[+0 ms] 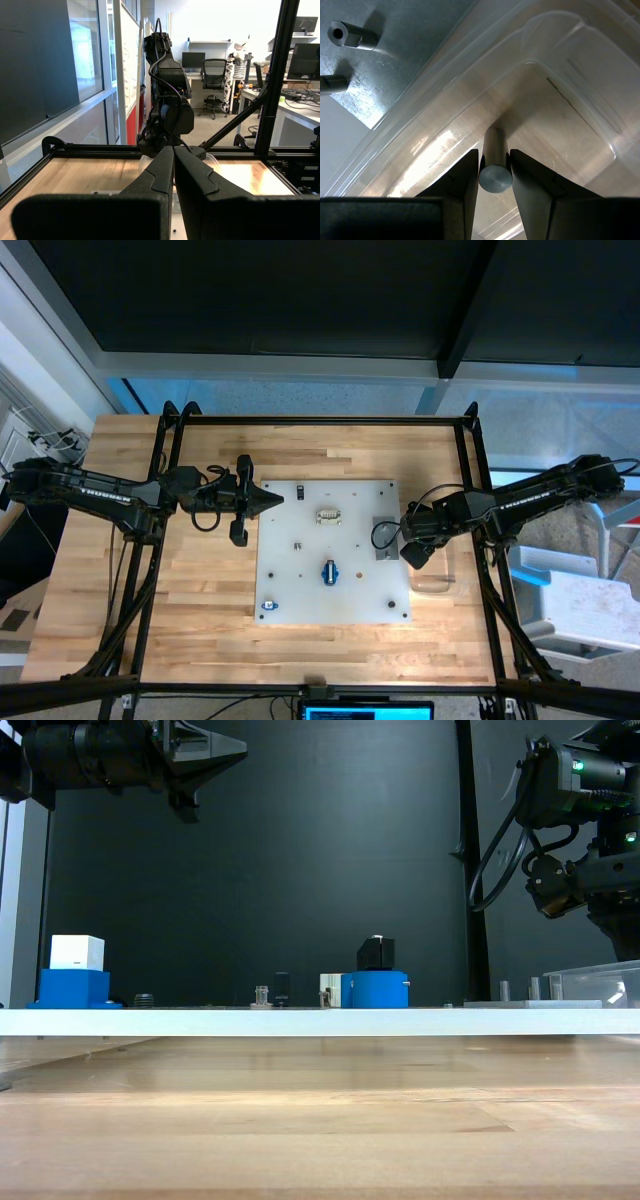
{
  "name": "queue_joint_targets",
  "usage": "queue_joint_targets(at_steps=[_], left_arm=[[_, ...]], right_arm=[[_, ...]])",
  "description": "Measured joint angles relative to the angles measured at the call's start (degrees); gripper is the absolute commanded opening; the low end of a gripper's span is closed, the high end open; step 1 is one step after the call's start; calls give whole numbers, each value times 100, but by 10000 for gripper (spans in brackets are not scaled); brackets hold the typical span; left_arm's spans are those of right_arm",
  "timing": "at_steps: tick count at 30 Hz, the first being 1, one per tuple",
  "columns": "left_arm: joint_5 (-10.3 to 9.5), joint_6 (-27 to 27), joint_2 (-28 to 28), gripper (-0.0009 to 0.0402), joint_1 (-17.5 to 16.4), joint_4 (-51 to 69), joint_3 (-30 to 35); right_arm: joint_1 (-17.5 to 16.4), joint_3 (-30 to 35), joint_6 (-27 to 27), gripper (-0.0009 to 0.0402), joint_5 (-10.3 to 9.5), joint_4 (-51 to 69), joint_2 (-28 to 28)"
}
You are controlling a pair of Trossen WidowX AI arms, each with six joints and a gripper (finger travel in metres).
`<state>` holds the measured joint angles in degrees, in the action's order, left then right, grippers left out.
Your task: Pick the 16mm cylinder and place it in the taskboard
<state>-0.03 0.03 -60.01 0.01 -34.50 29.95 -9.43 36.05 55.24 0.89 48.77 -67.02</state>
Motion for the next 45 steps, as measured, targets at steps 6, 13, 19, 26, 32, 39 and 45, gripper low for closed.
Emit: queue_joint_targets(at_steps=[6,13,19,26,32,39,45], left_arm=[[2,0,0,0,0,-2,-2],[2,0,0,0,0,-2,0],[2,0,0,0,0,0,0],[0,0,2,0,0,-2,0],[2,0,0,0,0,-2,-2],[0,0,2,0,0,-2,0],[2,0,0,0,0,0,0]], right_arm=[[0,0,0,65,-2,4,0],[-4,0,0,48,-2,2,0],[-9,0,-2,38,-46,2,0],[-13,39,-24,35,-48,44,0],[-22,205,-114,35,-48,225,0],[-24,625,-216,36,-48,754,2],[-35,990,-319,36,-48,1237,2]])
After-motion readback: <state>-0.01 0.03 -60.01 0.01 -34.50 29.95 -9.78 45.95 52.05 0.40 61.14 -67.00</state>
